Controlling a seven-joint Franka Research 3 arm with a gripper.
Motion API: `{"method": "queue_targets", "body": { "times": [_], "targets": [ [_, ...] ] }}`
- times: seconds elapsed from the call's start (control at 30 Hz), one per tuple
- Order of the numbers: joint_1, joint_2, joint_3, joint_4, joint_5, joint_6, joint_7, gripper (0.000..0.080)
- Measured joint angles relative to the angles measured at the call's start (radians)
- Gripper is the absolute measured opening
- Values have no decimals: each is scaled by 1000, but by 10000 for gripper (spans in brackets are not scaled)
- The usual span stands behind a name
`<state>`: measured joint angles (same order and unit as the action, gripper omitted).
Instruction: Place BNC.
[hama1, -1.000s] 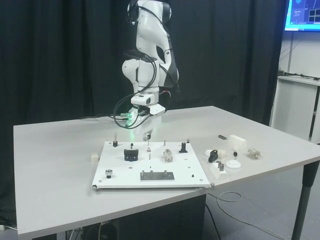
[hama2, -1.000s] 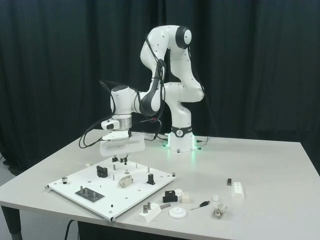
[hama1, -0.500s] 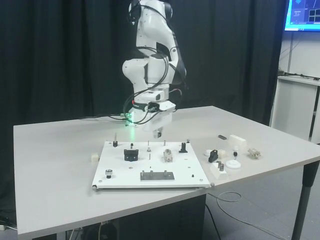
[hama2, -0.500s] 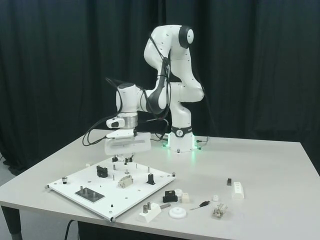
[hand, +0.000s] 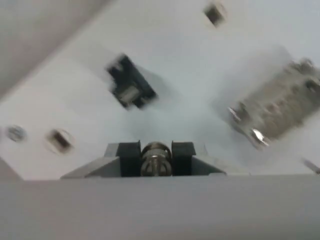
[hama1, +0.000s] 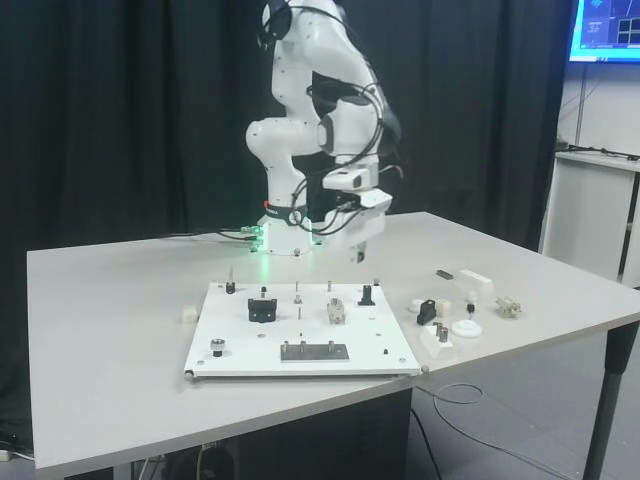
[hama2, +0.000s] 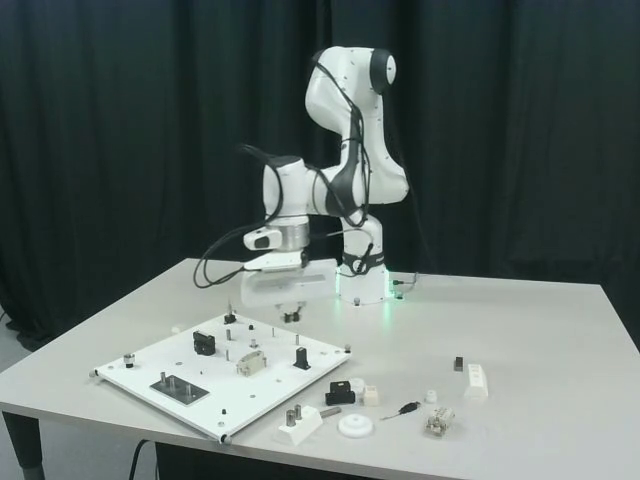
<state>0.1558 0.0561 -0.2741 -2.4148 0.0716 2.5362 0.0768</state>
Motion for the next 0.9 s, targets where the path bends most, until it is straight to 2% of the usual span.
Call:
{"method": "queue_targets", "body": {
  "times": [0.43,0.7,0.9],
  "targets": [
    [102,-6,66,21,0,-66,238,126],
    [172,-4,116,22,0,-70,413,126],
    [219,16,143,32,-4,-66,502,126]
  ]
}}
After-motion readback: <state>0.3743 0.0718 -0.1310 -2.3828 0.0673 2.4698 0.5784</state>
